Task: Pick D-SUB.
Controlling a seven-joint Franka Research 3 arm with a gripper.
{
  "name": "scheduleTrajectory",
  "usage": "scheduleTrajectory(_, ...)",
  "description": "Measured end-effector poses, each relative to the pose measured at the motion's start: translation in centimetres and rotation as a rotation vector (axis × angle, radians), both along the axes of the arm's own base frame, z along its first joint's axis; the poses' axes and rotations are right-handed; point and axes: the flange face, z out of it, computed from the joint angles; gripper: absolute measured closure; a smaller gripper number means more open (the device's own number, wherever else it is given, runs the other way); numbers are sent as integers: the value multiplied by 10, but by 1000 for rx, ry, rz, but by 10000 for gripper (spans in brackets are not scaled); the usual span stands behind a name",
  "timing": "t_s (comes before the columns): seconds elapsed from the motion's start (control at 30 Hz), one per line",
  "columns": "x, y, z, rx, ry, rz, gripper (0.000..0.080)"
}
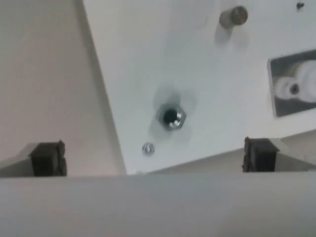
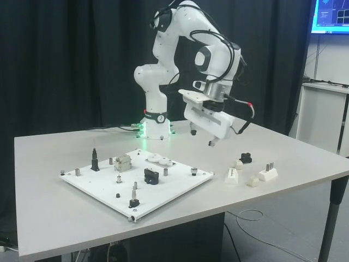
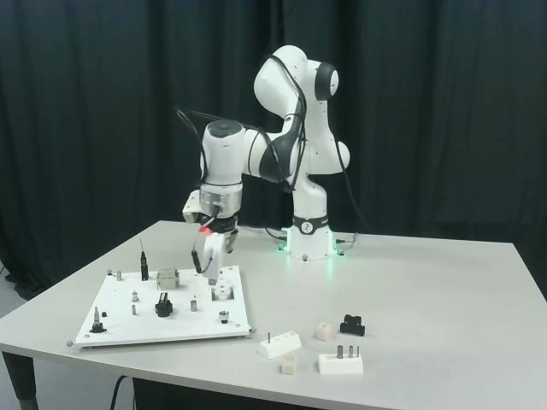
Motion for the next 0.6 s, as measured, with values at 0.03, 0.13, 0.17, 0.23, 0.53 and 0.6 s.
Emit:
scheduleTrajectory(0.03,1,3,1,1,1,4,3)
scheduleTrajectory(0.13,2,12,6,4,3,17,3)
scheduleTrajectory(0.17,3,16,7,6,4,20,3)
scheduleTrajectory(0.23,4,24,9,9,7,28,3)
scheduleTrajectory(0.53,6,67,18,34,33,87,3)
scheduleTrajectory(0.6,6,79,20,40,38,111,3)
